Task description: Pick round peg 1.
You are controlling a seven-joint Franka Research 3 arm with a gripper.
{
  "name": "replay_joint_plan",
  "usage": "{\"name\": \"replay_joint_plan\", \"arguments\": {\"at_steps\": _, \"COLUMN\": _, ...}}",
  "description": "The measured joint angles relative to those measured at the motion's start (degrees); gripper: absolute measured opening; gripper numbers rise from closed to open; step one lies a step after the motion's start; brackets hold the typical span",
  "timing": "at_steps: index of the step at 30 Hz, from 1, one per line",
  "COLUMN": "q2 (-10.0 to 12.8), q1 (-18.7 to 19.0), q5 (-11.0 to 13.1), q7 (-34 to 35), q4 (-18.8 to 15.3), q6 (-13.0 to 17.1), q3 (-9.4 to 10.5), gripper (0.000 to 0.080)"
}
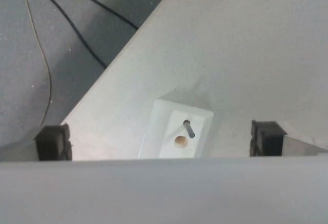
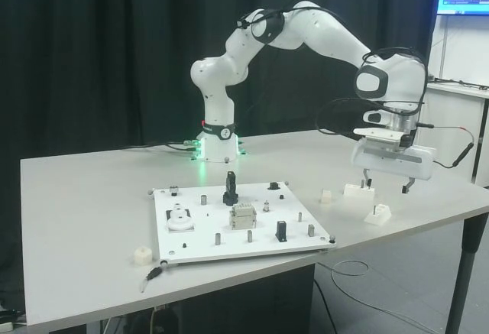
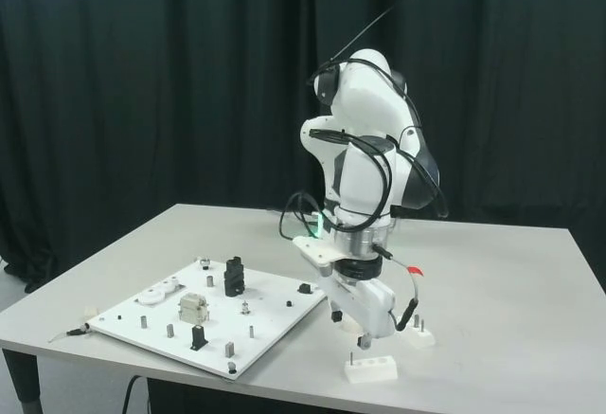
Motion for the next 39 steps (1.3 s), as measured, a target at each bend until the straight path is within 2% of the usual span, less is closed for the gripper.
{"name": "replay_joint_plan", "arguments": {"at_steps": 1, "q2": 0.0, "q1": 0.0, "q5": 0.0, "q7": 0.0, "q4": 0.0, "q6": 0.0, "q3": 0.0, "gripper": 0.0776}}
{"name": "replay_joint_plan", "arguments": {"at_steps": 12, "q2": 0.0, "q1": 0.3, "q5": 0.6, "q7": 0.3, "q4": -0.5, "q6": -0.3, "q3": 0.17, "gripper": 0.0794}}
{"name": "replay_joint_plan", "arguments": {"at_steps": 23, "q2": 0.0, "q1": 0.5, "q5": 0.9, "q7": 2.5, "q4": -3.3, "q6": -0.1, "q3": 0.84, "gripper": 0.08}}
{"name": "replay_joint_plan", "arguments": {"at_steps": 29, "q2": 0.0, "q1": 0.8, "q5": 1.2, "q7": 3.0, "q4": -5.3, "q6": 2.1, "q3": 0.9, "gripper": 0.08}}
{"name": "replay_joint_plan", "arguments": {"at_steps": 39, "q2": 0.0, "q1": 1.0, "q5": 1.3, "q7": 4.6, "q4": -9.1, "q6": 8.0, "q3": 0.91, "gripper": 0.08}}
